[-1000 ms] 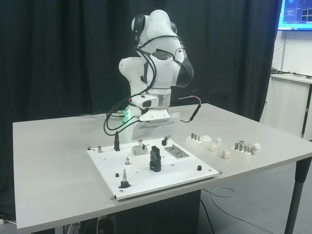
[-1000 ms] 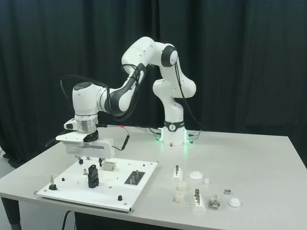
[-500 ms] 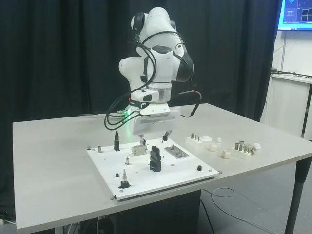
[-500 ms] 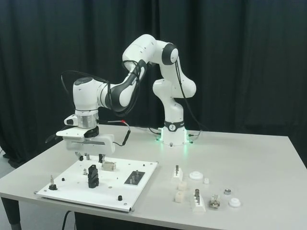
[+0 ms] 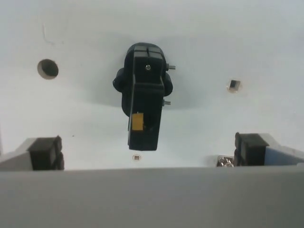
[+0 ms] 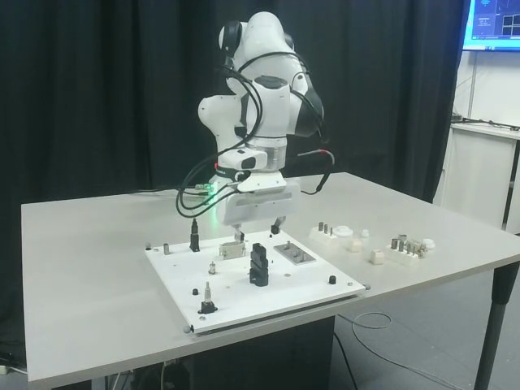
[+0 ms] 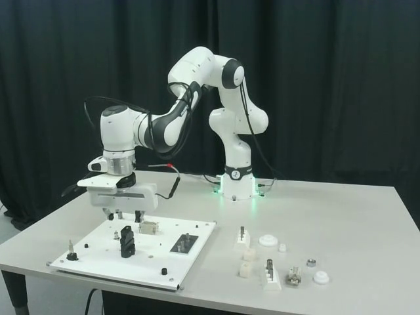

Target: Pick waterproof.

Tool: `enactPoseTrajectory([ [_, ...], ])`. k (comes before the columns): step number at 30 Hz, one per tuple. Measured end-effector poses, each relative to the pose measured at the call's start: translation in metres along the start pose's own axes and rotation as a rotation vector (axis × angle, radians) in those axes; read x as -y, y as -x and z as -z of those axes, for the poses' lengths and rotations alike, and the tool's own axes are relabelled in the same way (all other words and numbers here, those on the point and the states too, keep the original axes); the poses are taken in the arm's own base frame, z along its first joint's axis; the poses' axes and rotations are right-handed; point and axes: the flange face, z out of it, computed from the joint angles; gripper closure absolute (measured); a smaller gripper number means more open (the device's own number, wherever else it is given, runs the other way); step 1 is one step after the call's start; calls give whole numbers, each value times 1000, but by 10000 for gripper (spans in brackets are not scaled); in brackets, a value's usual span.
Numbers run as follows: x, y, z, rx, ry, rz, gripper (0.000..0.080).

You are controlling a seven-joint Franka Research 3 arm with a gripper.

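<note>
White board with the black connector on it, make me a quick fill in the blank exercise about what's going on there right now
1. The black connector stands upright on the white ____.
2. The gripper hovers directly ____ the black connector.
3. Between the gripper's fingers there is ____.
4. The loose small white parts lie on the ____ table beside the board.

Missing words: board; above; nothing; grey
</note>
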Motion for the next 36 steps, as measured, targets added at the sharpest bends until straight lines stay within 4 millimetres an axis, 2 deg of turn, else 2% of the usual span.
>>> enactPoseTrajectory([
  [23,2,4,14,1,-2,-5,3],
  [36,9,13,27,23,-4,-8,3],
])
